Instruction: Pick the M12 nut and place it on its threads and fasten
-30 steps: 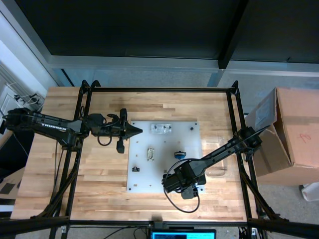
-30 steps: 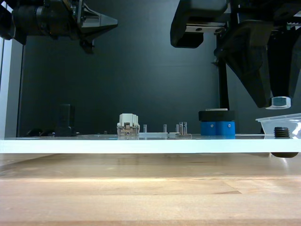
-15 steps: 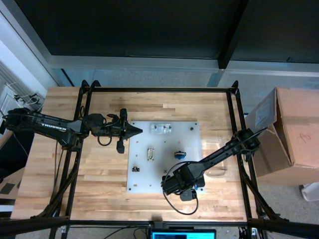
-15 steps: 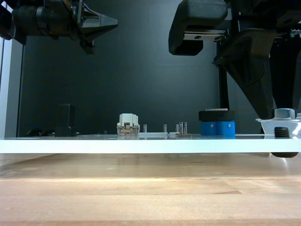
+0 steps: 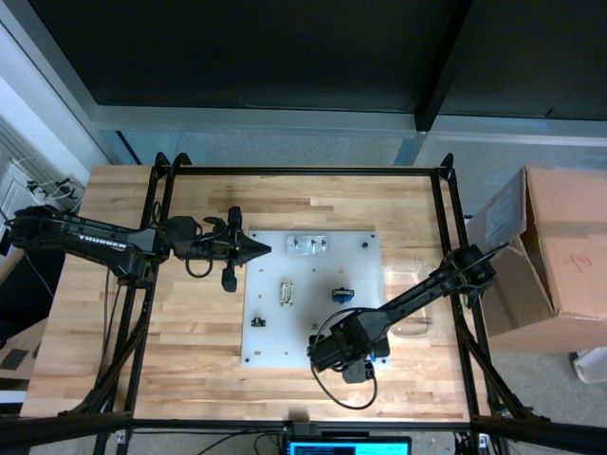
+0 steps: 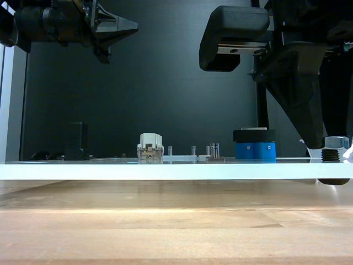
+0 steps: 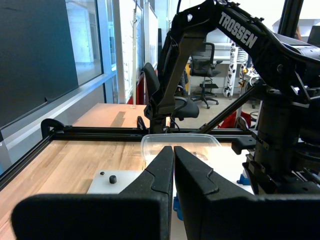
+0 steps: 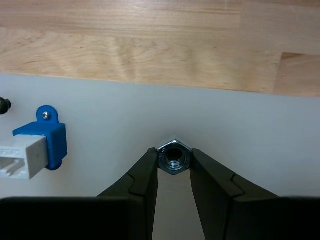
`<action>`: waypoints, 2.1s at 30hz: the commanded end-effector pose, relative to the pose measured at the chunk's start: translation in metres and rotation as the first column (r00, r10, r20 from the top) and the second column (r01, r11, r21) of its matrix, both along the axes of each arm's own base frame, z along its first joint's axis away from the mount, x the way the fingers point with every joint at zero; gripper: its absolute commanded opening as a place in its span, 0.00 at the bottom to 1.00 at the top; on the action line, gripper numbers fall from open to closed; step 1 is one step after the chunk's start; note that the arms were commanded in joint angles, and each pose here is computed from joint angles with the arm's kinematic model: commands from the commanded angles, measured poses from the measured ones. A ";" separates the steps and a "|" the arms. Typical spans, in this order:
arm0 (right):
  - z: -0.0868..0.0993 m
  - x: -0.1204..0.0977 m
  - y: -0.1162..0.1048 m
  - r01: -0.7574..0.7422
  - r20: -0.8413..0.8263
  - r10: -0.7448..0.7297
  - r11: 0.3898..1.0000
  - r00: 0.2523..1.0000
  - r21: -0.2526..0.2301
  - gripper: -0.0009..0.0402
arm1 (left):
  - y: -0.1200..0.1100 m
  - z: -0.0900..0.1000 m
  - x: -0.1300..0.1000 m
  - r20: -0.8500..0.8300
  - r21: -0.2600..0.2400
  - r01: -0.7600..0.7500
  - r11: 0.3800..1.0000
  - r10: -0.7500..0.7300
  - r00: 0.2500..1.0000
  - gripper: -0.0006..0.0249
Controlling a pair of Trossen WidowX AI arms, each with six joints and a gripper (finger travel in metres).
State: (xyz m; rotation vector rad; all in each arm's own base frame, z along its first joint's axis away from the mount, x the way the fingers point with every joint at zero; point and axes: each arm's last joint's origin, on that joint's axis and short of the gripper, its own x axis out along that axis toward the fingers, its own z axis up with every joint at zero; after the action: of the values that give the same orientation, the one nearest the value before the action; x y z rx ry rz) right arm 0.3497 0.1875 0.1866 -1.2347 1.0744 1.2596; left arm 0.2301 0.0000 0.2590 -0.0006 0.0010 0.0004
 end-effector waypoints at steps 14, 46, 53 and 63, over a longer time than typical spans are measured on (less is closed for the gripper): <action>-0.009 0.005 -0.003 0.119 -0.015 -0.118 0.993 0.993 0.003 0.02 | 0.000 0.000 0.000 0.000 0.000 0.000 1.000 0.000 1.000 0.02; -0.010 0.003 -0.004 0.870 -0.096 -0.867 0.493 0.489 -0.016 0.02 | 0.000 0.000 0.000 0.000 0.000 0.000 1.000 0.000 1.000 0.02; -0.010 0.003 -0.005 0.958 -0.109 -0.953 0.286 0.282 -0.026 0.02 | 0.000 0.000 0.000 0.000 0.000 0.000 1.000 0.000 1.000 0.02; -0.010 0.003 -0.004 0.996 -0.124 -0.989 -0.070 -0.075 -0.048 0.02 | 0.000 0.000 0.000 0.000 0.000 0.000 1.000 0.000 1.000 0.02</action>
State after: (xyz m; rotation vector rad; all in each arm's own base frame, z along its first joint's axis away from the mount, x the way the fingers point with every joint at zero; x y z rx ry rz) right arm 0.3530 0.1834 0.1771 0.0193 1.5321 0.0945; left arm 0.2301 0.0000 0.2589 -0.0006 0.0017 0.0004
